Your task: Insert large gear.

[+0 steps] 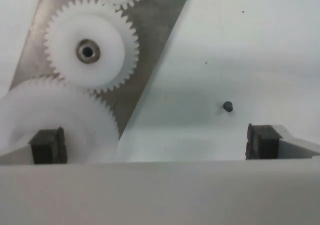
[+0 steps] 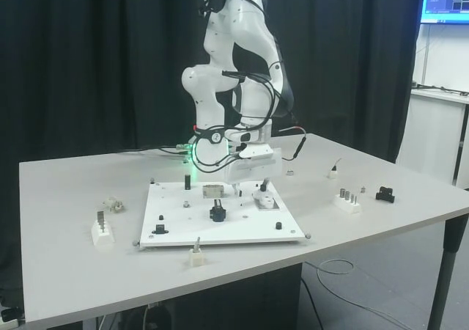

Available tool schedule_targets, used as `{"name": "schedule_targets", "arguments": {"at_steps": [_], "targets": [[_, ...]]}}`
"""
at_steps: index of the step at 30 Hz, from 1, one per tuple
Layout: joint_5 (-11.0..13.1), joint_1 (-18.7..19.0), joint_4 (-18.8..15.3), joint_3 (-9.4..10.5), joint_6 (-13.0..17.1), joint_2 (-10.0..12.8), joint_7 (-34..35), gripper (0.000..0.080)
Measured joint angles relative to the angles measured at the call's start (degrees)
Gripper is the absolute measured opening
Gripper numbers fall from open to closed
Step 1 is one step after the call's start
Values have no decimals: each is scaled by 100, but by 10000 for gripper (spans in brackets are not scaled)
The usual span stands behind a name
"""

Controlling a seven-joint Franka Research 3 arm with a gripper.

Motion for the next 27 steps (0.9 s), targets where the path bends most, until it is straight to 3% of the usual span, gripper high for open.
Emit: {"name": "schedule_targets", "arguments": {"at_steps": [27], "targets": [[173, 9, 4, 42, 26, -10, -189, 800]]}}
